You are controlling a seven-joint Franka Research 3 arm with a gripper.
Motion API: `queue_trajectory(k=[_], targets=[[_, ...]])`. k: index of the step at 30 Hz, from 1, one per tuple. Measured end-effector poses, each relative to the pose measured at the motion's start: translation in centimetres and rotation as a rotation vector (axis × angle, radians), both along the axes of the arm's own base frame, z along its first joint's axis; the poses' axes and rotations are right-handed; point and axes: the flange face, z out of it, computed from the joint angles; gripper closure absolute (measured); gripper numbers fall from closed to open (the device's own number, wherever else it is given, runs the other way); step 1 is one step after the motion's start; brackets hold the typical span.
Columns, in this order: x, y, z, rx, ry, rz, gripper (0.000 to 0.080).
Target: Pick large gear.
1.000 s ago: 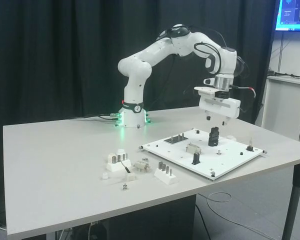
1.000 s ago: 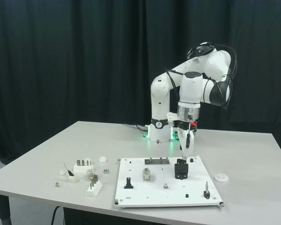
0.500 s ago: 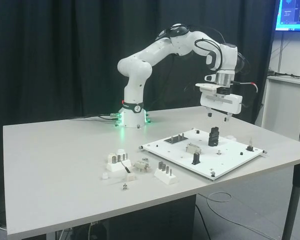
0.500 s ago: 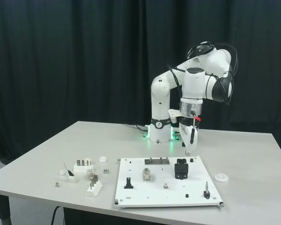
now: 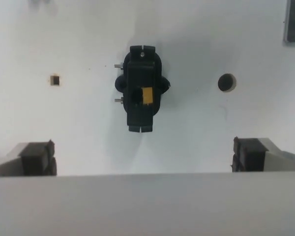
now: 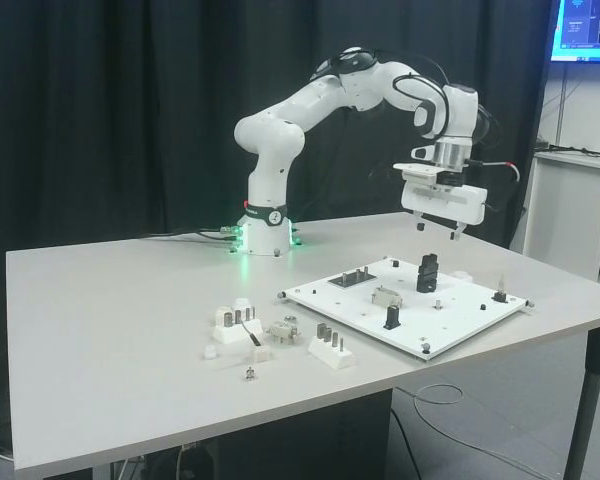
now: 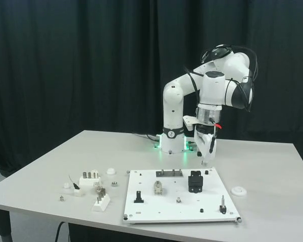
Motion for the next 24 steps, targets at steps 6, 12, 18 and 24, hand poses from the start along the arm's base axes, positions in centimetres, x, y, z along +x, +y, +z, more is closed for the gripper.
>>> queue_trajectory(k=[6, 12, 18, 24], targets=[[0.03, 0.15, 0.1, -0.004, -0.001, 0.005, 0.0003], [0.06, 0.22, 0.16, -0.006, -0.002, 0.007, 0.0003], [0.08, 0.25, 0.22, -0.006, -0.003, 0.008, 0.0003], [0.07, 0.3, 0.31, -0.006, -0.004, 0.009, 0.0003]])
